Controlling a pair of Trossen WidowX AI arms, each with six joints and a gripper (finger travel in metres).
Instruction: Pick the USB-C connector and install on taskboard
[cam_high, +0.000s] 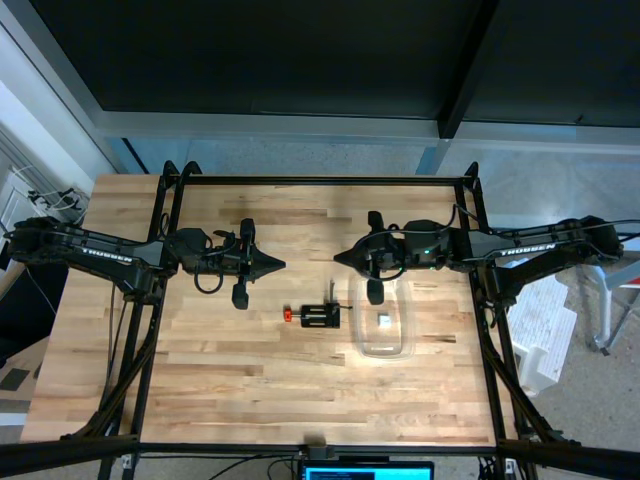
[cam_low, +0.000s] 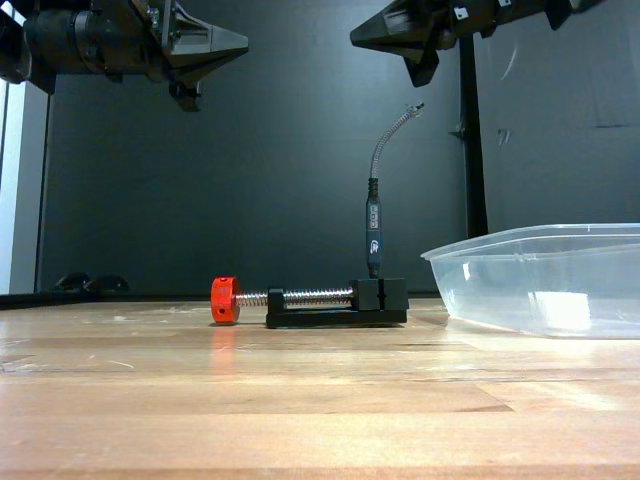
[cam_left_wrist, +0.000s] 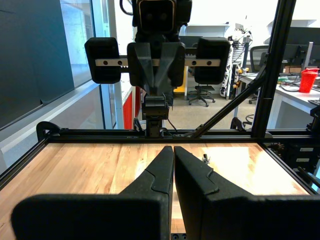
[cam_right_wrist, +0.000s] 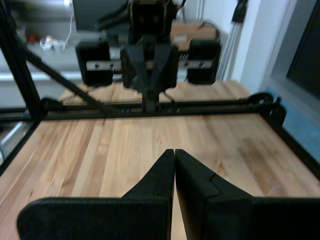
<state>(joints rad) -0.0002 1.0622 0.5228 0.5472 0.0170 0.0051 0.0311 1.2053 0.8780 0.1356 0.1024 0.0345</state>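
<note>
Fingers (cam_left_wrist: 160, 172) of the left gripper (cam_left_wrist: 173, 148) are being kept pressed together and empty, as are those of the right gripper (cam_right_wrist: 174, 150). Both are hanging high over the bench (cam_high: 200, 380), at ten and one o'clock of the taskboard (cam_high: 318, 317). The USB-C connector (cam_low: 373, 232) is being shown standing upright in the taskboard only by the low view; from above it is being reduced to a sliver. It is being judged light and stiff-bodied with a springy tail, so its flat sides are being favoured for gripping.
</note>
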